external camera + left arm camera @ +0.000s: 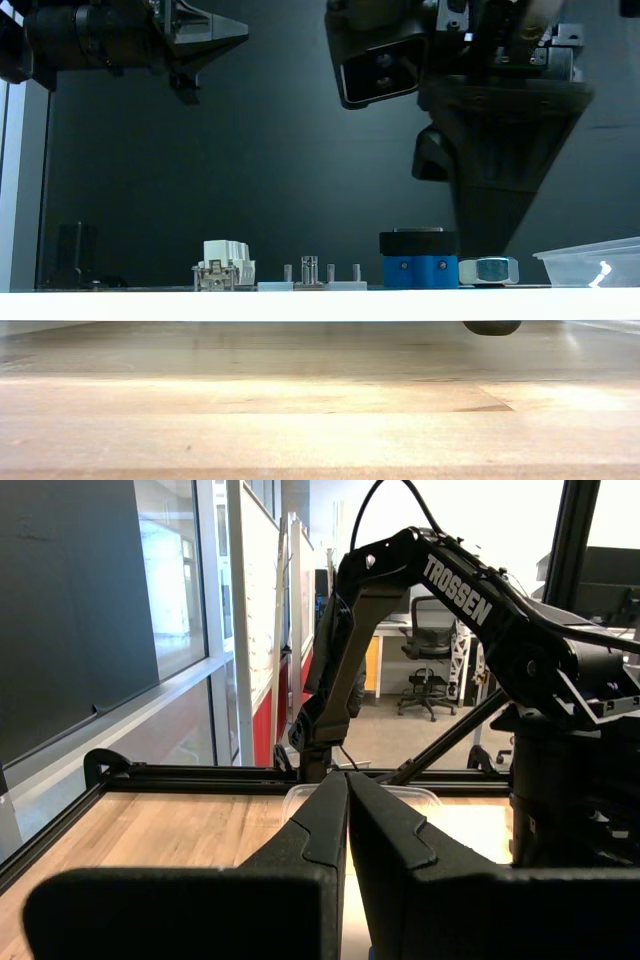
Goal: Pick the M12 fastener and fasten on the M12 threads
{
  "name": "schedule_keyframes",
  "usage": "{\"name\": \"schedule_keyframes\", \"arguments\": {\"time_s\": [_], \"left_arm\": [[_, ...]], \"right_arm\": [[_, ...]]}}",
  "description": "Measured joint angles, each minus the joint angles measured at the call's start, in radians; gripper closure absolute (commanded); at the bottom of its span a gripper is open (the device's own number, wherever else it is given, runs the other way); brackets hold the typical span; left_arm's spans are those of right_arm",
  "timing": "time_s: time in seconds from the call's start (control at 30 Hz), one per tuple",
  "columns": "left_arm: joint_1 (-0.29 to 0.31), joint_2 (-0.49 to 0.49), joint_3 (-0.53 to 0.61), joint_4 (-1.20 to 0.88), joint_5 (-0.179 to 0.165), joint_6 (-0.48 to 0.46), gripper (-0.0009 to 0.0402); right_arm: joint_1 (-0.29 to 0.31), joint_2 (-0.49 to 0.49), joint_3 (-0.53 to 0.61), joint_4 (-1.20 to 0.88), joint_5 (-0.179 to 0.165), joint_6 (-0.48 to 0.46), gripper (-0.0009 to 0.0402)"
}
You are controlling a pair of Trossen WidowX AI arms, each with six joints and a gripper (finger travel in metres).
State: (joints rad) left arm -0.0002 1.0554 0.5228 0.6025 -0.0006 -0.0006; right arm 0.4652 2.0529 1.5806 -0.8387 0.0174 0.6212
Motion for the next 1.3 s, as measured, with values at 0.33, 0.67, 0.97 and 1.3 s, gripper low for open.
{"name": "schedule_keyframes", "arguments": {"time_s": [0.33,0.67,0.97,1.3], "left_arm": [[0.000,0.000,0.000,0.000,0.000,0.000,0.0393],[0.000,0.000,0.000,0.000,0.000,0.000,0.0393],[0.000,0.000,0.000,0.000,0.000,0.000,0.0393],[0.000,0.000,0.000,0.000,0.000,0.000,0.0393]], "right_arm": [[-0.001,0.002,-0.001,0.003,-0.138,-0.010,0.0393],[0.003,0.001,0.005,-0.072,-0.204,0.000,0.0393],[0.001,0.001,0.015,-0.051,-0.006,0.008,0.0393],[0.000,0.002,0.008,-0.007,-0.005,0.008,0.0393]]}}
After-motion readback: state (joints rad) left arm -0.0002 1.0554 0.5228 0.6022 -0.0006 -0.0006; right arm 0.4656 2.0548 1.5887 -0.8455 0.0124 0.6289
